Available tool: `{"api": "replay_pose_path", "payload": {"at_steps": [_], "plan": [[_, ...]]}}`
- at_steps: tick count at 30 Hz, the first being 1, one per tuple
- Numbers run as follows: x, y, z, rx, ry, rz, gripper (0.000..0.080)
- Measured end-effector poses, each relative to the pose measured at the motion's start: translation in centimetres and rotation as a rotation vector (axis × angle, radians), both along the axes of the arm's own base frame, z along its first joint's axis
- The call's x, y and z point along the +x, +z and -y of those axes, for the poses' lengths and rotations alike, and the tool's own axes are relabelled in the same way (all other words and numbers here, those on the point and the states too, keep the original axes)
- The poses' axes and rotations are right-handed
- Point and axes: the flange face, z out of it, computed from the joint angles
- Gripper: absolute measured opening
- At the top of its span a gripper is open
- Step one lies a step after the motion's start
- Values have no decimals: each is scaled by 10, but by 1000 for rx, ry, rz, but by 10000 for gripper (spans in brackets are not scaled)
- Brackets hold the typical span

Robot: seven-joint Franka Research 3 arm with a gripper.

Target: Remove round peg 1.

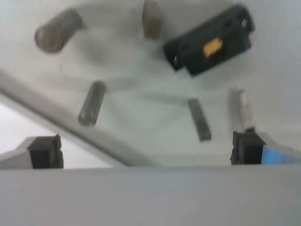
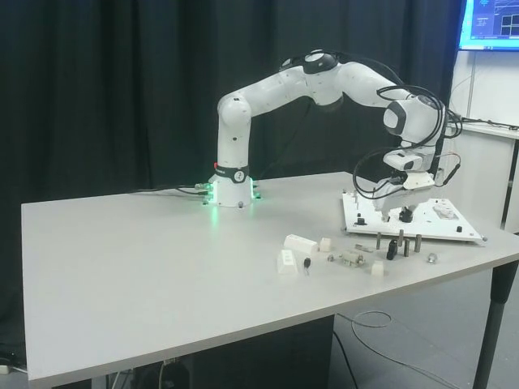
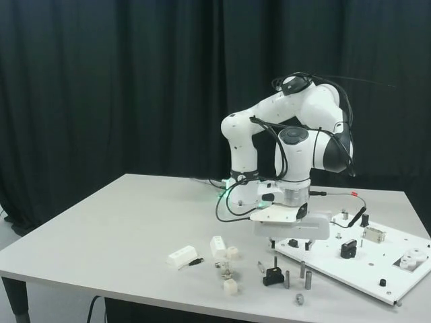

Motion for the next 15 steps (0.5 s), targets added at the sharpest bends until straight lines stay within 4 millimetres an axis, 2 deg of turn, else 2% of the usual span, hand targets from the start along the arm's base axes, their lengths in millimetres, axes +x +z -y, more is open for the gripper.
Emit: {"api": "replay_pose_path", "payload": {"at_steps": [15], "plan": [[-41, -5, -24, -34, -28, -40, 800]]}}
